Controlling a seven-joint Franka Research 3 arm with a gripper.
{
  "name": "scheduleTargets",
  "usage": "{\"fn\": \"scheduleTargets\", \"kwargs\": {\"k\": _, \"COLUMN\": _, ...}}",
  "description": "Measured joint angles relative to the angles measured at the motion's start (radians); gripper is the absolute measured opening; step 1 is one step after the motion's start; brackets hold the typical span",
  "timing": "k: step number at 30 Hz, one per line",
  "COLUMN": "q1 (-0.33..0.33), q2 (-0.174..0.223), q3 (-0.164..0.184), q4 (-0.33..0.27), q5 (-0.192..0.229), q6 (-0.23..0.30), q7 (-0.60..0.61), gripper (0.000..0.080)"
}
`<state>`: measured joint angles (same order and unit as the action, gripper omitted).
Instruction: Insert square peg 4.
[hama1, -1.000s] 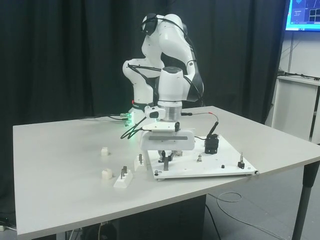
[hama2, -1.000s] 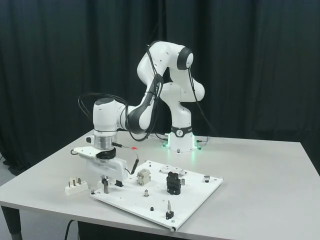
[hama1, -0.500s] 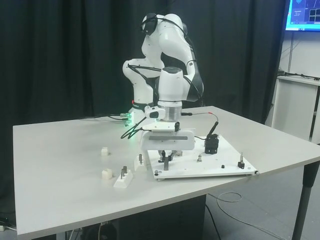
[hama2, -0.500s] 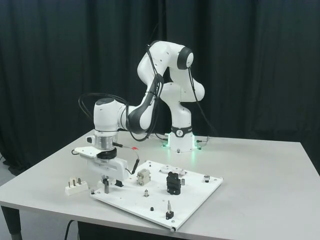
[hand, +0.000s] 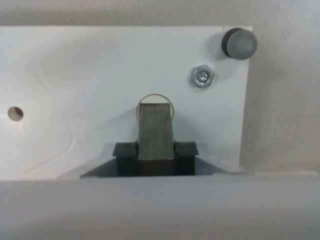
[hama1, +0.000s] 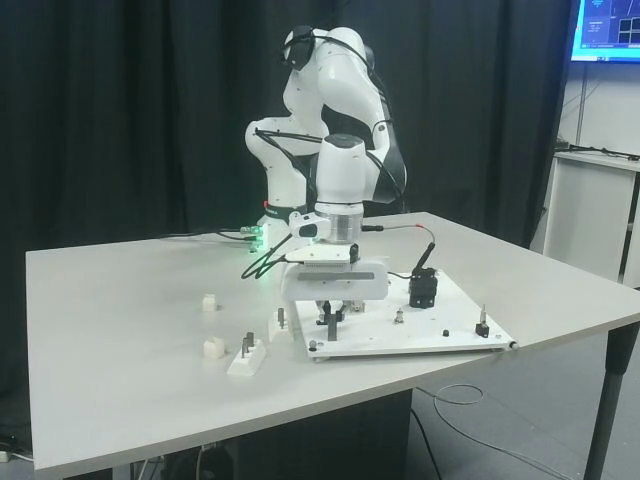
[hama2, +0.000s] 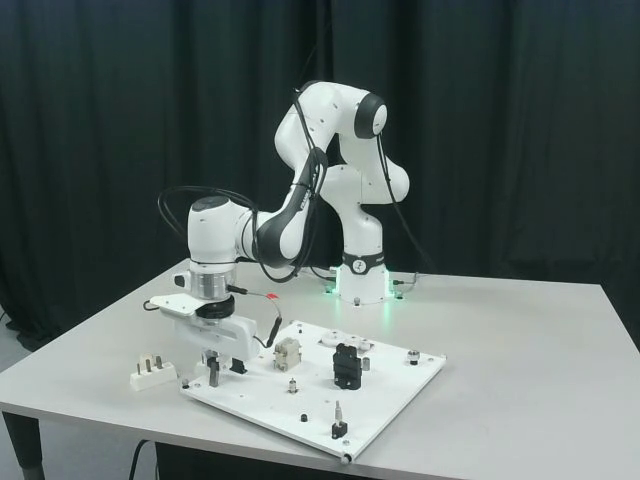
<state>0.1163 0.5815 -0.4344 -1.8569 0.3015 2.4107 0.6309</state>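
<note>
Between the claw (hand: 155, 150) fingers, apparently clamped, square peg (hand: 155, 131) upright

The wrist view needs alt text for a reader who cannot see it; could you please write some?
Seen from above, the hand grips a grey square peg upright, its tip over a round hole in the white board. A hex nut and a dark round stud sit near the board's corner, with grey table beyond its edge.

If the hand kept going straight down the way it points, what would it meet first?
Probably the white board: the square peg held in the hand points at a round hole there. How far in it sits is unclear.
</note>
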Motion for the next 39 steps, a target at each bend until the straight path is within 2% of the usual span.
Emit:
{"fn": "scheduleTargets", "kwargs": {"k": 9, "q1": -0.001, "q2": 0.001, "q3": 0.000, "q4": 0.000, "q5": 0.009, "q6": 0.009, "q7": 0.015, "gripper": 0.0150}}
{"fn": "scheduleTargets", "kwargs": {"k": 22, "q1": -0.001, "q2": 0.018, "q3": 0.005, "q4": -0.005, "q5": 0.027, "q6": 0.067, "q7": 0.024, "gripper": 0.0150}}
{"fn": "scheduleTargets", "kwargs": {"k": 39, "q1": -0.002, "q2": 0.039, "q3": 0.009, "q4": -0.004, "q5": 0.039, "q6": 0.092, "q7": 0.015, "gripper": 0.0150}}
